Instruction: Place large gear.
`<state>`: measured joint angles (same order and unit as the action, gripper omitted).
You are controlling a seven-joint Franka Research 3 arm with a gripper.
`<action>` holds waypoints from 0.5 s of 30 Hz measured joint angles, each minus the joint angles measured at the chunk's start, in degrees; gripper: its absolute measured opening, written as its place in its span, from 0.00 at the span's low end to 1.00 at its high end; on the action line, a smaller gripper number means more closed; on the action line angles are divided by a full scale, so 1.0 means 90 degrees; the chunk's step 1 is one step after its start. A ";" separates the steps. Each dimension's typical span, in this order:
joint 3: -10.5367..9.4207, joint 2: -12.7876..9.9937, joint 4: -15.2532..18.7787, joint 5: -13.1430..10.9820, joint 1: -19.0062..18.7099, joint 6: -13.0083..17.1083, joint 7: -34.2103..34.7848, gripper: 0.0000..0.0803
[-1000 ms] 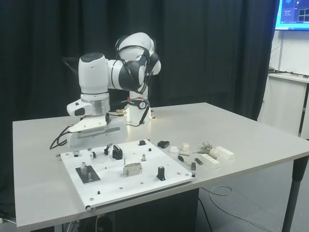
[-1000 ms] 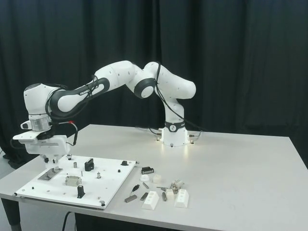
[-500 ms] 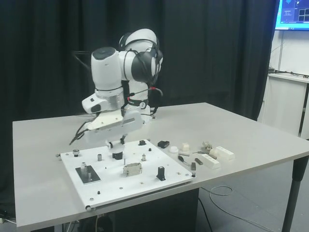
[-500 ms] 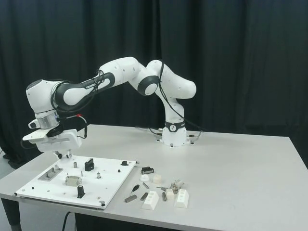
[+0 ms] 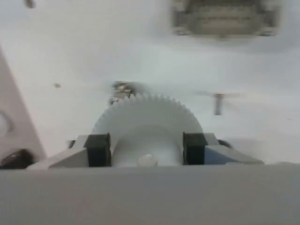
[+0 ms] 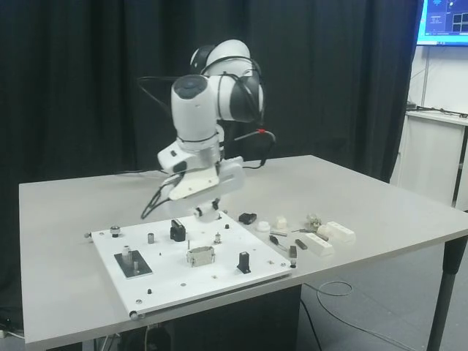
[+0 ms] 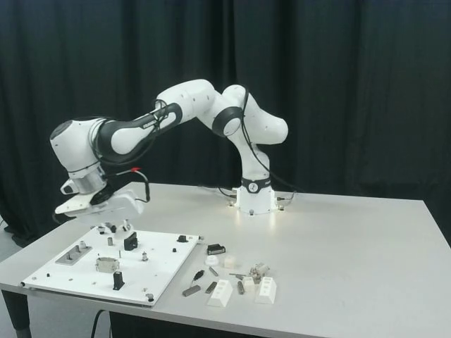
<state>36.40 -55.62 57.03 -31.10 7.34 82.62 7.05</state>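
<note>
Gear handling looks easy: the white large gear (image 5: pixel 147 123) is clamped at its hub between the gripper (image 5: pixel 146 149) fingers, carried above the white assembly board (image 6: pixel 219 274). It's judged light, stiff plastic; teeth are best left untouched.

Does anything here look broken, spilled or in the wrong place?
Nothing stands out. The claw holds the large gear squarely above the white board, and the small loose parts beside the board lie on the table, not fallen off.
</note>
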 joint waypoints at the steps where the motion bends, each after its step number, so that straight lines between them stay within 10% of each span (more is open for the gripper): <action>1: 0.0000 0.0025 0.0064 0.0000 -0.0059 -0.0004 0.0035 0.41; 15: -0.0003 0.0413 0.0957 0.0006 -0.0970 0.0014 0.0621 0.41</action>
<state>36.37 -51.90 65.64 -31.04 -1.39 82.75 12.64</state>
